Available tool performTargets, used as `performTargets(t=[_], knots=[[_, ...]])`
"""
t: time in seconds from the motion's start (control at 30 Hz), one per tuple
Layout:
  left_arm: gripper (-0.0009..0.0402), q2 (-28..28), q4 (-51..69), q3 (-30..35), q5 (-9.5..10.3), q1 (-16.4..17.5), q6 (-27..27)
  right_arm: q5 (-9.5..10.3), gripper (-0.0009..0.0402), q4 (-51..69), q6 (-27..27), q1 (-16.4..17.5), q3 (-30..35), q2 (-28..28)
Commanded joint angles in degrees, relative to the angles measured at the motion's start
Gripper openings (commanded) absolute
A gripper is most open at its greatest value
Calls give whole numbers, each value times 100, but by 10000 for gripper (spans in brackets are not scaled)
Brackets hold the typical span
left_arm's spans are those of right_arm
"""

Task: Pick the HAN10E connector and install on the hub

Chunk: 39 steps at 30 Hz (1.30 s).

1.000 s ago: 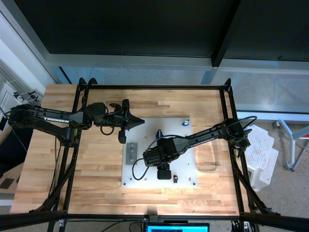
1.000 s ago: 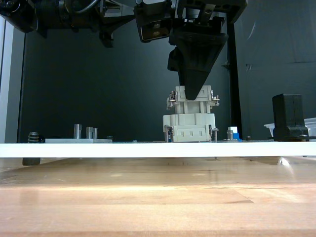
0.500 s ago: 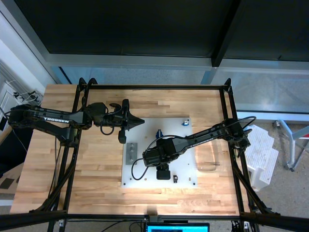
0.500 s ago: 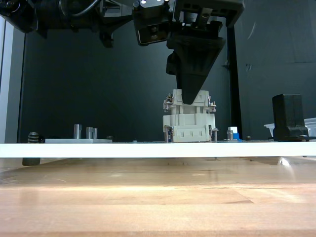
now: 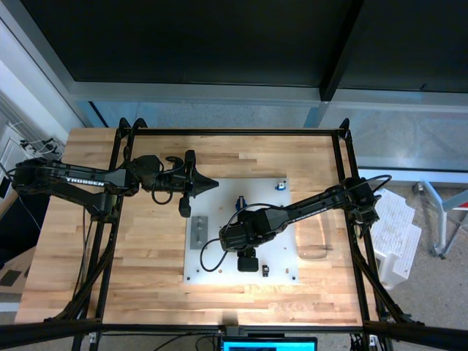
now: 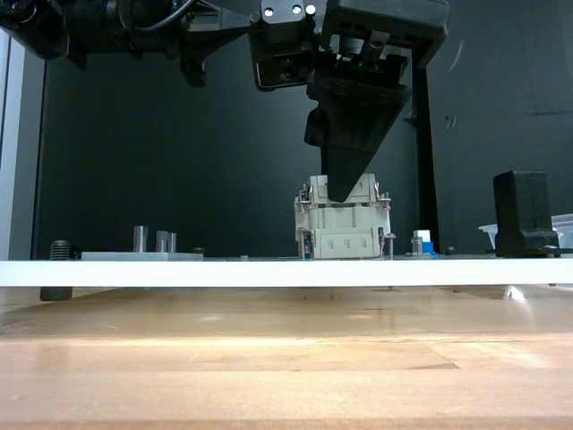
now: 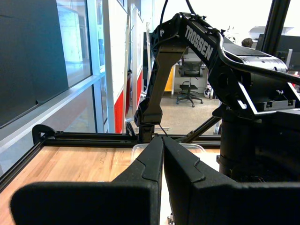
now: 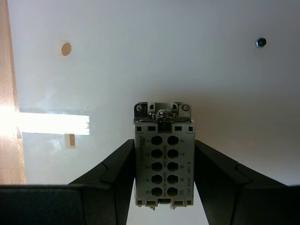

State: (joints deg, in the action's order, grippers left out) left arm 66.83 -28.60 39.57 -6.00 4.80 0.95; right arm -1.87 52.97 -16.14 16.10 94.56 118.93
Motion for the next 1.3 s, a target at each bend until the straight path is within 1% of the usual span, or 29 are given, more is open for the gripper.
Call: performTargets(t=[0.03, 0.1, 0.2, 0.37, 0.6, 0.73, 0.9, 1.13, 1.3], knots=[[0, 2, -7, 2, -2, 0, 0, 15, 144, 50, -7, 2, 0, 22], [0, 2, -2, 2, -2, 2, 0, 44, 148, 50, -2, 2, 48, 13], [0, 2, 2, 2, 0, 0, 0, 42, 168, 52, 4, 2, 103, 4], [0, 2, 2, 2, 0, 2, 0, 44, 220, 50, 0, 0, 170, 4], [0, 2, 2, 2, -2, 0, 0, 48, 297, 57, -96, -2, 212, -157], [0, 2, -7, 2, -2, 0, 0, 46, 326, 181, -133, -11, 155, -402], [0, 2, 15, 2, 0, 2, 0, 52, 332, 282, -129, -11, -87, -885], [0, 2, 4, 2, 0, 0, 0, 37, 316, 181, -83, -11, -809, -1722], [0, 2, -2, 2, -2, 0, 0, 35, 306, 101, -83, -11, -1165, -2061]])
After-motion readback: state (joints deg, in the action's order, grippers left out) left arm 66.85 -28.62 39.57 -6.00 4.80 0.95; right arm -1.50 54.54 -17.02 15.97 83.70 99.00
